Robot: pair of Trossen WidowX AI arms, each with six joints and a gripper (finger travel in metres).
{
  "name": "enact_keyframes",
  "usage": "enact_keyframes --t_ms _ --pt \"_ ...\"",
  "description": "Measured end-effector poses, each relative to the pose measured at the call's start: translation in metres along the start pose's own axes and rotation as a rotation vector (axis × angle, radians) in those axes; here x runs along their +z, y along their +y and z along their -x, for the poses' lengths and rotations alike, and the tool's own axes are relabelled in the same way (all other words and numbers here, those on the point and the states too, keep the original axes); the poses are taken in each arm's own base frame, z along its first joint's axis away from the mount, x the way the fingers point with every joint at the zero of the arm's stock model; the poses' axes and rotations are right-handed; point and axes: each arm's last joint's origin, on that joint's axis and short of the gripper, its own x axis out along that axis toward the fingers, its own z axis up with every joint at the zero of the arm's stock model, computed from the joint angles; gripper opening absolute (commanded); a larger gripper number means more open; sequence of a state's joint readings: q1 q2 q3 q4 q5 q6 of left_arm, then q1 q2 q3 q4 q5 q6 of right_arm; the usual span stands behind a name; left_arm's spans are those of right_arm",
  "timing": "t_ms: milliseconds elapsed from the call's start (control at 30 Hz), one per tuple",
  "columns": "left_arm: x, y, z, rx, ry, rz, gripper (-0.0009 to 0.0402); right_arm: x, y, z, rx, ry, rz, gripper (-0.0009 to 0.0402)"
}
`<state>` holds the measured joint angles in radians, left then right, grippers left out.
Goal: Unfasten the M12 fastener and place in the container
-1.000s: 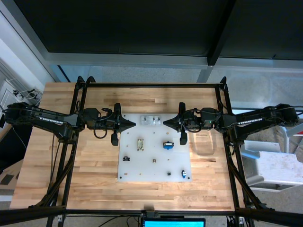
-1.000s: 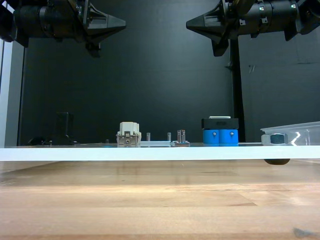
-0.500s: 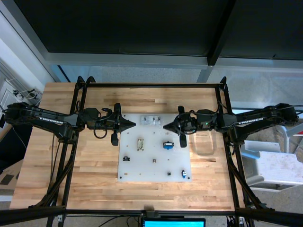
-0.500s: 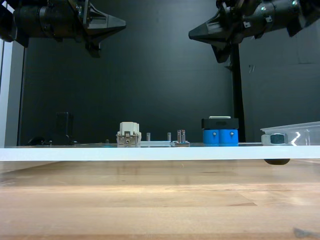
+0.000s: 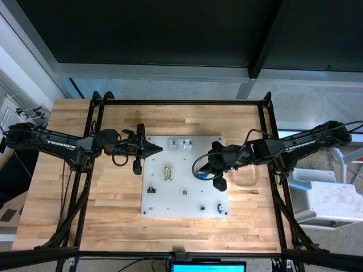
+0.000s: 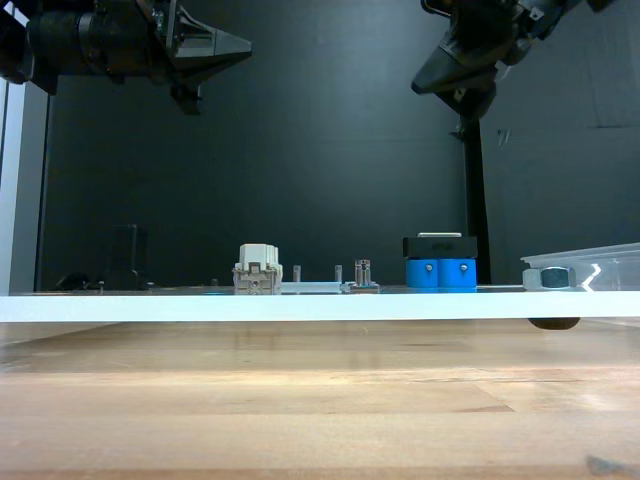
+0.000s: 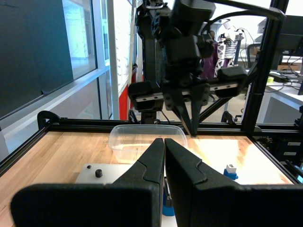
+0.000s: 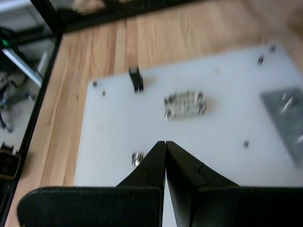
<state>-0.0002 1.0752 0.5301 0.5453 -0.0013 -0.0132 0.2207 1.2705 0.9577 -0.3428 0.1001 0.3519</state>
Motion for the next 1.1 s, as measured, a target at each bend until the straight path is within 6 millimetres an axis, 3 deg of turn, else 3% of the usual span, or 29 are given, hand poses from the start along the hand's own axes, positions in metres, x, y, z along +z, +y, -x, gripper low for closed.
enact_keyframes --t_ms 833,1100 --pt "0.000 0.000 0.000 0.000 0.000 0.000 0.0000 0.022 0.078 -0.051 -0.199 0.568 -0.154 0.0000" --pt "0.000 0.000 0.000 0.000 0.000 0.000 0.0000 0.017 0.101 -0.072 -0.180 0.685 -0.166 0.0007"
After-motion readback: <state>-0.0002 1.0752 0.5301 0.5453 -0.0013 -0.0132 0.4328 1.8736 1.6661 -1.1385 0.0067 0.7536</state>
